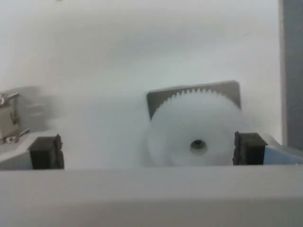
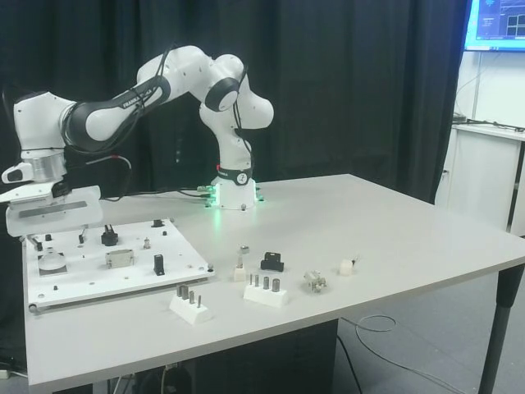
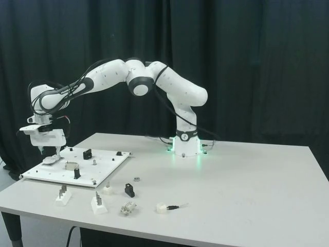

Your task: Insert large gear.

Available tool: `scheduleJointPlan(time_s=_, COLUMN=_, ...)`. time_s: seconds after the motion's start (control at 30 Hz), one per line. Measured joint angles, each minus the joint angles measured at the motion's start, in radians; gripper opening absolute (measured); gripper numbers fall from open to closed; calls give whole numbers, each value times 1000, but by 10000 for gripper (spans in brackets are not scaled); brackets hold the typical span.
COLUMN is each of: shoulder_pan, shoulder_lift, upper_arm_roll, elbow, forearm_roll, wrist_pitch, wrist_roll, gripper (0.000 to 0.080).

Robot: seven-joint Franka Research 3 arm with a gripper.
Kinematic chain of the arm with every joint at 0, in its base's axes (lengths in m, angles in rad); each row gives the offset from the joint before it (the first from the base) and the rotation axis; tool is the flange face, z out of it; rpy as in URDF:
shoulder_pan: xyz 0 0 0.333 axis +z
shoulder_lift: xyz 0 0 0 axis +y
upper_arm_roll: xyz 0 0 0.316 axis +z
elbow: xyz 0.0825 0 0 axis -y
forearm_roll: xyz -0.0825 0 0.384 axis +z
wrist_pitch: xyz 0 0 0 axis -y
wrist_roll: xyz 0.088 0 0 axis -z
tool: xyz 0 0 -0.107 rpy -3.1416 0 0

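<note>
Arm [image 3: 154, 82] stretches toward left of frame in both room views; gripper [image 1: 147, 151] points down, fingers [image 1: 46, 152] spread wide apart.

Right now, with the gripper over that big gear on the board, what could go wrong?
The open gripper sits off-centre: one fingertip touches the large gear rim, the other stands far off. Closing may shove the gear sideways on its grey plate. It also hangs near the white board edge, where small fixtures stand close.

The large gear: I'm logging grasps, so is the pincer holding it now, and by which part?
Nothing is held. The pincer is open, its fingertips set wide, and the large gear lies free on the board between them.
</note>
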Motion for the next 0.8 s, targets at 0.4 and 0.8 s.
scheduleJointPlan(time_s=0.4, shoulder_pan=9, shoulder_lift=-11, upper_arm_roll=0, elbow=-52, forearm_roll=3, wrist_pitch=-7, wrist_roll=0, gripper=800)
scheduleJointPlan(time_s=0.8, shoulder_pan=21, shoulder_lift=-23, upper_arm_roll=0, elbow=-73, forearm_roll=19, wrist_pitch=-7, wrist_roll=0, gripper=800)
